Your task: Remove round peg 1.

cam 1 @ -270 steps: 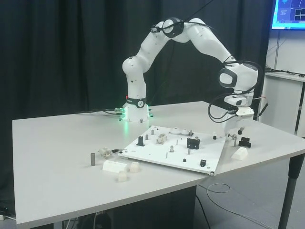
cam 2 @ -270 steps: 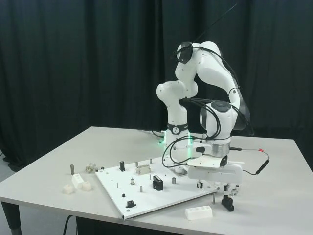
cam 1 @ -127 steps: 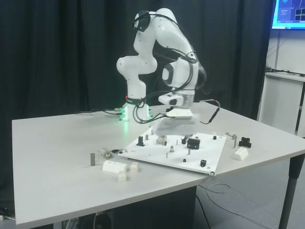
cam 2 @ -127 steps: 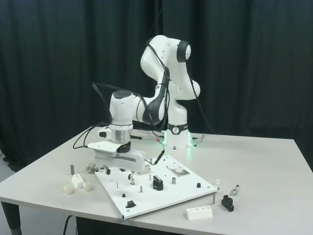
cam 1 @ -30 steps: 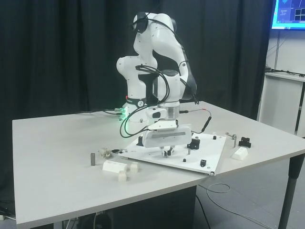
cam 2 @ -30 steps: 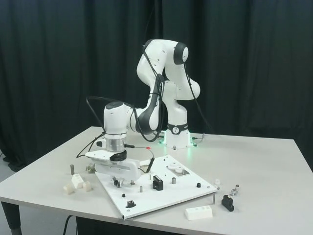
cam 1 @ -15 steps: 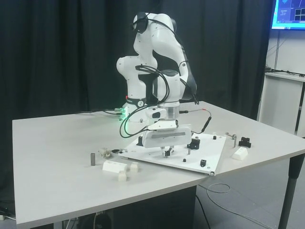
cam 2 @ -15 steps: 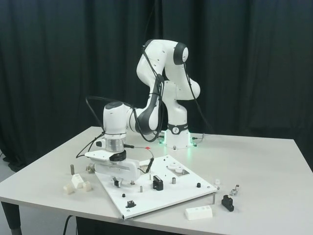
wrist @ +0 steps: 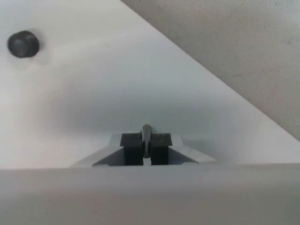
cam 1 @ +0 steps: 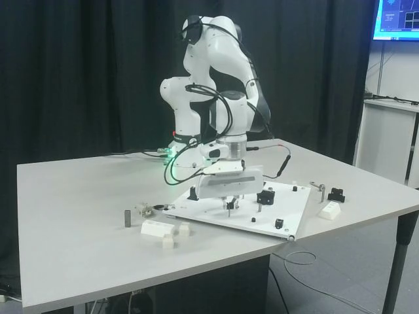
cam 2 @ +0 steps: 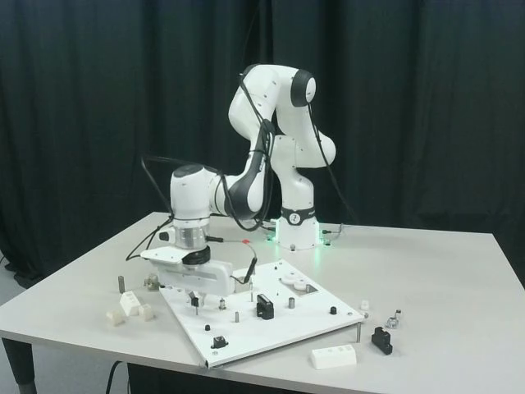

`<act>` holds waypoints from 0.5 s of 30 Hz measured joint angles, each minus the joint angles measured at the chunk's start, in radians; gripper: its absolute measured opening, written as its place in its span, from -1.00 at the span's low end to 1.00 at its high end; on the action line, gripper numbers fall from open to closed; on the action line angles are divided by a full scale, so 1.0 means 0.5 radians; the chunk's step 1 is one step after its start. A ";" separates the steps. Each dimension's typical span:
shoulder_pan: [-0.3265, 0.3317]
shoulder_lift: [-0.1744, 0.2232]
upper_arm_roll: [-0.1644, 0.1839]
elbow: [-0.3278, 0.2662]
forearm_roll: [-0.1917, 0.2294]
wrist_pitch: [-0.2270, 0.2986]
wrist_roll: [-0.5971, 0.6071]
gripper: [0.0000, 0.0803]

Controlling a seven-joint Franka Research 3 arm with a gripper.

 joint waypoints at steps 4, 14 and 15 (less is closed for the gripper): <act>0.003 -0.045 -0.012 0.005 -0.005 -0.067 -0.002 -0.92; 0.006 -0.148 -0.031 0.018 -0.029 -0.210 -0.003 -0.92; 0.006 -0.154 -0.032 0.018 -0.032 -0.215 -0.003 -0.92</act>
